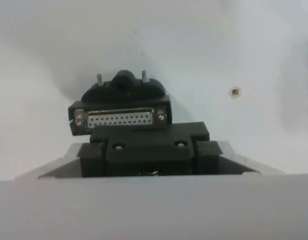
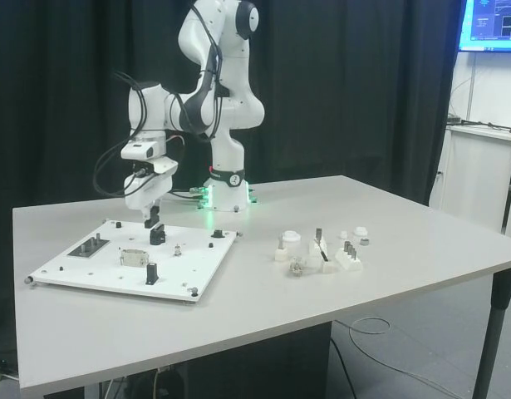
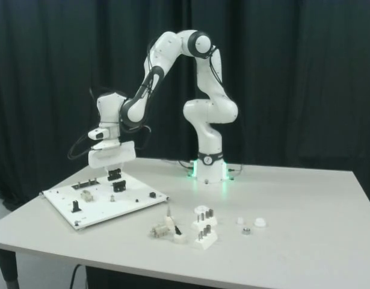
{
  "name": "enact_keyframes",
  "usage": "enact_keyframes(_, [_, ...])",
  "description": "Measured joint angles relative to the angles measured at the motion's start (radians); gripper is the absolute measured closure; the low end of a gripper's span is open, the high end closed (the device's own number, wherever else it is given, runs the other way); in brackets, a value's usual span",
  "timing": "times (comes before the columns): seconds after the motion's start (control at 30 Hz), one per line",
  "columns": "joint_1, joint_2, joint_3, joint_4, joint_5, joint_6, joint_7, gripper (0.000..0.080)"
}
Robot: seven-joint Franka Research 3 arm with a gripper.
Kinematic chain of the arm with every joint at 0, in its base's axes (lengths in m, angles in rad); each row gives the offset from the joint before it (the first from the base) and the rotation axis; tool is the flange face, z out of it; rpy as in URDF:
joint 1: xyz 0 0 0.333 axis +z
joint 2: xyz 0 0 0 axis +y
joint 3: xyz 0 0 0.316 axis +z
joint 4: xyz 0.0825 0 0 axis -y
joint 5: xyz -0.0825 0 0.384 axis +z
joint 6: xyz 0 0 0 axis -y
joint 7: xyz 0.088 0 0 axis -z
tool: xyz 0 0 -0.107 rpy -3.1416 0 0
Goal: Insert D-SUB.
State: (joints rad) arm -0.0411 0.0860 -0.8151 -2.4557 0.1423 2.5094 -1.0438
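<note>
The grey table bears a white board and small white parts.

A black plug hangs just above the black socket, whose white pin face points up; the socket sits on the white board near the surface's left edge.

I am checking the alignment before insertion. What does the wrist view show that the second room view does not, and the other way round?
Only the wrist view shows the D-SUB socket face, with its rows of pin holes and two screws, just beyond the black plug.

Only the second room view shows the whole white arm, the grey table and the small loose parts beside the board.

Both show the white board and the black plug held in the gripper above it.
</note>
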Motion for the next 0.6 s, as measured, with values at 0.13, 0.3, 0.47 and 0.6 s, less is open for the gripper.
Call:
enact_keyframes(0.13, [0.0,-0.006,0.005,0.0,0.0,0.0,-0.013,0.0421])
enact_keyframes(0.3, [0.0,-0.009,0.008,0.0,0.0,0.0,-0.023,0.0421])
enact_keyframes(0.47, [0.0,-0.01,0.008,-0.002,0.0,-0.002,-0.024,0.0421])
enact_keyframes(0.6, [-0.001,-0.01,0.008,-0.005,0.0,-0.005,-0.024,0.0421])
